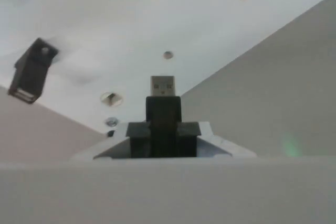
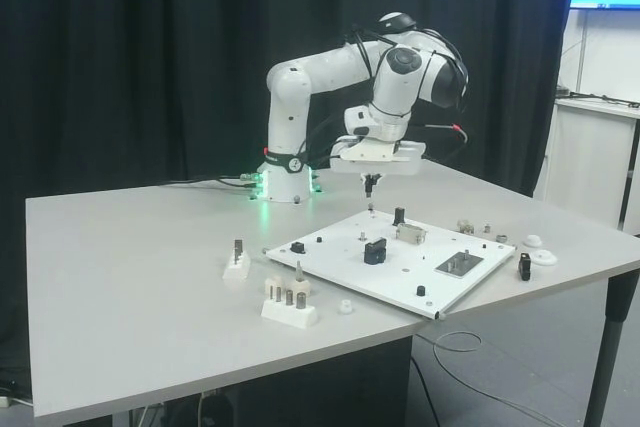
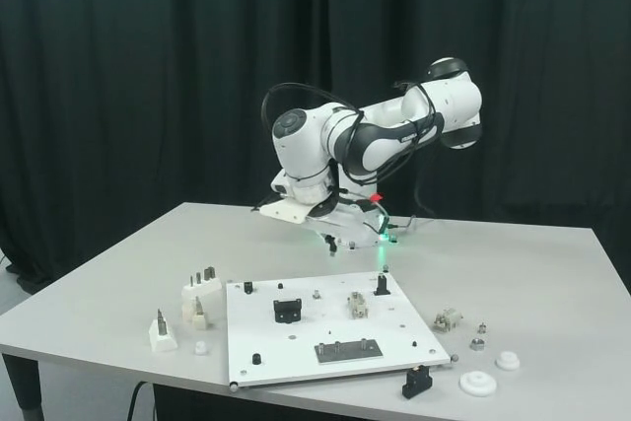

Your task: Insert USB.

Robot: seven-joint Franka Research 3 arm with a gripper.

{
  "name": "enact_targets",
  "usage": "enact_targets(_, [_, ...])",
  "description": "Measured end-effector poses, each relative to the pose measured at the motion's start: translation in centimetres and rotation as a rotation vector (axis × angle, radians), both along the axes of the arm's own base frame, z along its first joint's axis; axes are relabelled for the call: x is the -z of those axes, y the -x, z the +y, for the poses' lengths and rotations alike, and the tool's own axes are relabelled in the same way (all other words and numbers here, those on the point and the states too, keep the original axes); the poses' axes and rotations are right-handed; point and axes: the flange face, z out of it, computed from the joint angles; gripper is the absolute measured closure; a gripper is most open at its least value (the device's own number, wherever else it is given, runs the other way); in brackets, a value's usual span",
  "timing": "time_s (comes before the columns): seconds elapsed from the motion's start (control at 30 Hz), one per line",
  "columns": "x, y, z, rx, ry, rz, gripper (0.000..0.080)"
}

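In the wrist view my gripper (image 1: 163, 132) is shut on a black USB plug (image 1: 163, 103), whose metal connector points down past the black fingers (image 1: 137, 136). Below lies the white board (image 1: 131, 19). A black socket block (image 1: 30, 72) stands on it, off to one side of the plug and apart from it. In the first room view the gripper (image 2: 371, 183) hangs above the board's far corner (image 2: 345, 232), a short way above the surface. A black upright block (image 2: 399, 215) stands close by. The second room view shows the gripper (image 3: 332, 240) behind the board (image 3: 325, 327).
A larger black block (image 2: 375, 250) and a grey metal plate (image 2: 459, 264) sit on the board. White holders with pegs (image 2: 290, 302) stand left of it. Small loose parts (image 2: 540, 250) and a black piece (image 2: 524, 266) lie near the table's right edge.
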Motion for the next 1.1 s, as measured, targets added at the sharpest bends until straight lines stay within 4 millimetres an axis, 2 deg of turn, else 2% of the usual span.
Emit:
enact_targets(0.7, [0.3,1.4,4.8,0.277,0.014,0.054,0.071])
enact_targets(1.1, [0.0,2.5,5.4,0.409,0.023,0.084,0.071])
